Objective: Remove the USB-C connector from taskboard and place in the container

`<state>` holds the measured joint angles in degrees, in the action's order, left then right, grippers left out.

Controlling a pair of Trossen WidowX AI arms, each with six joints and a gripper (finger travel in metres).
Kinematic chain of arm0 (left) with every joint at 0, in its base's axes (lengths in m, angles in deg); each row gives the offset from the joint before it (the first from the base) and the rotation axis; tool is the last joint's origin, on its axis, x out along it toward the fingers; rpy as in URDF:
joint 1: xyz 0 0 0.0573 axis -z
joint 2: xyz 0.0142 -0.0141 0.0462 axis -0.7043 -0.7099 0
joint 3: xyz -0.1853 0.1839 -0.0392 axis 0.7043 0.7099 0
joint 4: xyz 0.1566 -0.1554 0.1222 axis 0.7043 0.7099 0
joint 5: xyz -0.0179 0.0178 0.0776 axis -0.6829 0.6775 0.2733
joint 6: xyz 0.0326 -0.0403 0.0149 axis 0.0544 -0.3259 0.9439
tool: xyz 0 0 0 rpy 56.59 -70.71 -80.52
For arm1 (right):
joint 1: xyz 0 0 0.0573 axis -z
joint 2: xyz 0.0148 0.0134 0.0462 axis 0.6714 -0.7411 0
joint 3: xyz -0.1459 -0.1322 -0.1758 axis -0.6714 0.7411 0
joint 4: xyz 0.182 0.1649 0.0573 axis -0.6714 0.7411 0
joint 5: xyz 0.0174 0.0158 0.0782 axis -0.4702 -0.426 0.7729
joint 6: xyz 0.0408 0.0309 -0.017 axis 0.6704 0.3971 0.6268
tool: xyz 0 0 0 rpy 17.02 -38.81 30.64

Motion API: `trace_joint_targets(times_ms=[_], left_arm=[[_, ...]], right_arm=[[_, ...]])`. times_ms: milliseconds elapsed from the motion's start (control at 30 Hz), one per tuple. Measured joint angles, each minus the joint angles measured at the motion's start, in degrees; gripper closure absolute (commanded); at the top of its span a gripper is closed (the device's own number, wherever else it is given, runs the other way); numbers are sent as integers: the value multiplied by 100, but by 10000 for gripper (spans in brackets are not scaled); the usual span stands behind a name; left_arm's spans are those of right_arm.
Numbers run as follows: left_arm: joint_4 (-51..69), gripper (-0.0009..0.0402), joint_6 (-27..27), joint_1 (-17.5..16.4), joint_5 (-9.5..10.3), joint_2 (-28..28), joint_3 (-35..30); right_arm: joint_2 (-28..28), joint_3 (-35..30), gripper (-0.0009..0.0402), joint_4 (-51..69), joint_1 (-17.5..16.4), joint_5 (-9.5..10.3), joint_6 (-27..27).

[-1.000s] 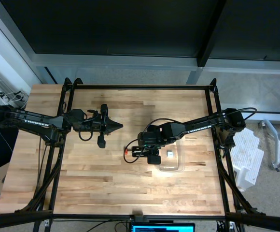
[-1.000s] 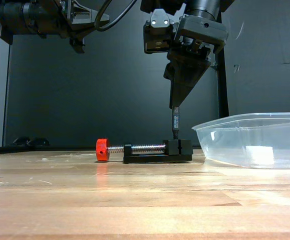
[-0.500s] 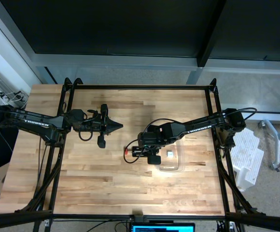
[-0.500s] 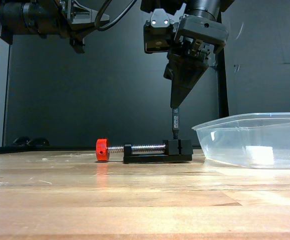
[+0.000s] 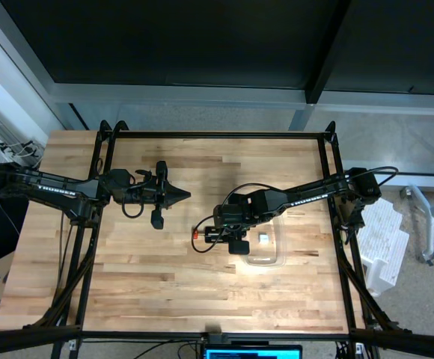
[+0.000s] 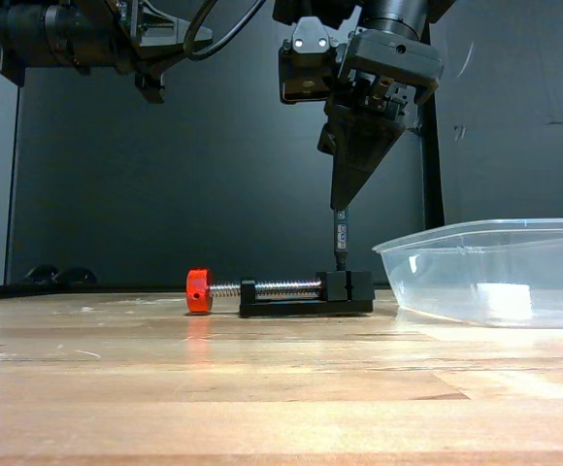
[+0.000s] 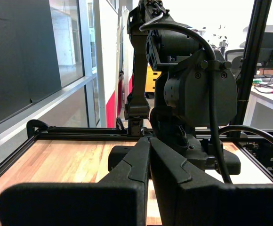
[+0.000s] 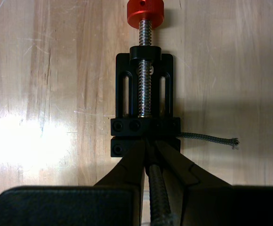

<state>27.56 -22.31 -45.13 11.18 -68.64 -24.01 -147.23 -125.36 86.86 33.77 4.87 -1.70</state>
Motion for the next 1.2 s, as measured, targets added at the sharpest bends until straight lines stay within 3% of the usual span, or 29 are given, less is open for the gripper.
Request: trace_joint_targets(times_ms=[1200], left_arm=[[0, 393, 0, 0, -2, 0, 0]], right_arm=[[938, 2, 393, 225, -24, -35, -22]])
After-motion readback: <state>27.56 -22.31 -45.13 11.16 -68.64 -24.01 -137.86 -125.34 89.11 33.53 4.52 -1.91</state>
